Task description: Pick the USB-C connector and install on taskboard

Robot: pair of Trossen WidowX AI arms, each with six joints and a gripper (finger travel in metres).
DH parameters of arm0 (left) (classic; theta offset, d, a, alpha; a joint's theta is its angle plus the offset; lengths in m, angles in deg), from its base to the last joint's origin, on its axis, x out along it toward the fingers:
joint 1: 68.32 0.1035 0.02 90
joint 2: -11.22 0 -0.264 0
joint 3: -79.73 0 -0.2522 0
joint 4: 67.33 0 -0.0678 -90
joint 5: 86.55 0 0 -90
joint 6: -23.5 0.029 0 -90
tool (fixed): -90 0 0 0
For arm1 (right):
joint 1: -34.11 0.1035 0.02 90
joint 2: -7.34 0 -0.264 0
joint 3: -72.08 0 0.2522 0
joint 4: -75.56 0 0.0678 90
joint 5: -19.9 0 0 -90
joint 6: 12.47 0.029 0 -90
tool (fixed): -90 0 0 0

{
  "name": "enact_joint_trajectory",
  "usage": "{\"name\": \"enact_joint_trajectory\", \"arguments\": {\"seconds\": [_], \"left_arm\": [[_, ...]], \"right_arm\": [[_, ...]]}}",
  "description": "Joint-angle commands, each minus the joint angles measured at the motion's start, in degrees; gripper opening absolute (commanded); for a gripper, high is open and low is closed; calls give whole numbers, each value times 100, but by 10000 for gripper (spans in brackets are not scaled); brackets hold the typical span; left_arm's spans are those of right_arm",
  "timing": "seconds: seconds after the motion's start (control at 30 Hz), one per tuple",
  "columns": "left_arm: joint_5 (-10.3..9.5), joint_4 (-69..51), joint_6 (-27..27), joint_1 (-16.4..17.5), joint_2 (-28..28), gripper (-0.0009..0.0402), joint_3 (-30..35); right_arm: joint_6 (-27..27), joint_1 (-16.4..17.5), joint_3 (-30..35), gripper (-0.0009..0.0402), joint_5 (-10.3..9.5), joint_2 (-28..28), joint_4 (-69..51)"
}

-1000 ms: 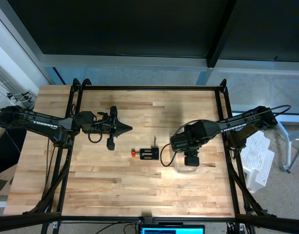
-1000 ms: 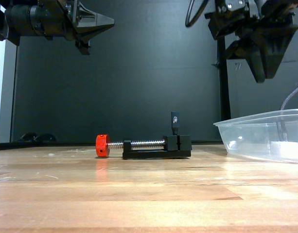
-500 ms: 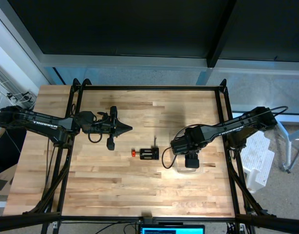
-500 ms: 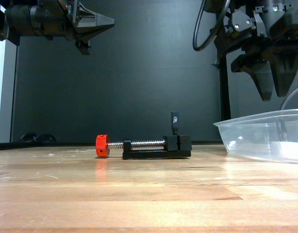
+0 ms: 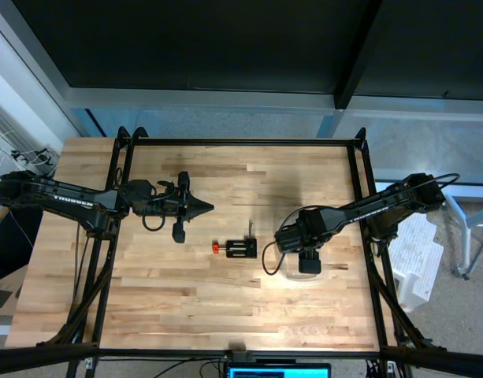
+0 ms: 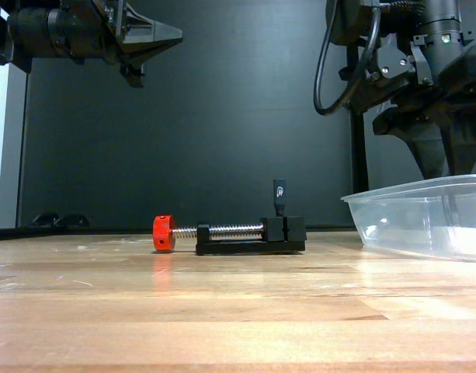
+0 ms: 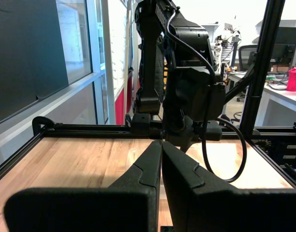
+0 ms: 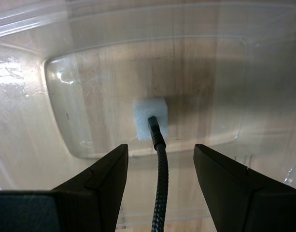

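The USB-C connector (image 8: 151, 121) is a small dark plug on the end of a black braided cable (image 8: 161, 179). It stands in a white foam cube (image 8: 150, 118) on the floor of a clear plastic tray (image 8: 56, 96). My right gripper (image 8: 160, 147) hangs open directly above it, one finger on each side of the cable, with its fingertips at the tray's rim (image 6: 393, 203). The taskboard (image 5: 239, 249) is a black block with a red-orange knob (image 6: 163, 232) and an upright pin (image 6: 279, 194), left of the tray. My left gripper (image 5: 203, 208) is shut and holds nothing, high up at the left.
The clear tray (image 5: 298, 275) sits on the wooden table under the right gripper (image 5: 306, 263), a short way right of the taskboard (image 6: 249, 235). A black frame borders the table. The left gripper (image 6: 171, 33) is well above the surface.
The right gripper has come down toward the tray and shifted slightly nearer. The left arm and the taskboard have not moved.
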Motion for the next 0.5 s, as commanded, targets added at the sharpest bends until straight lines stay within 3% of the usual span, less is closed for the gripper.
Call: {"name": "enact_joint_trajectory", "arguments": {"seconds": [0.03,0.5], "left_arm": [[2,2,0,0,-2,0,2],[2,2,0,0,-2,0,2]], "right_arm": [[4,2,-63,188,109,0,35],[2,2,-326,188,79,0,431]]}}
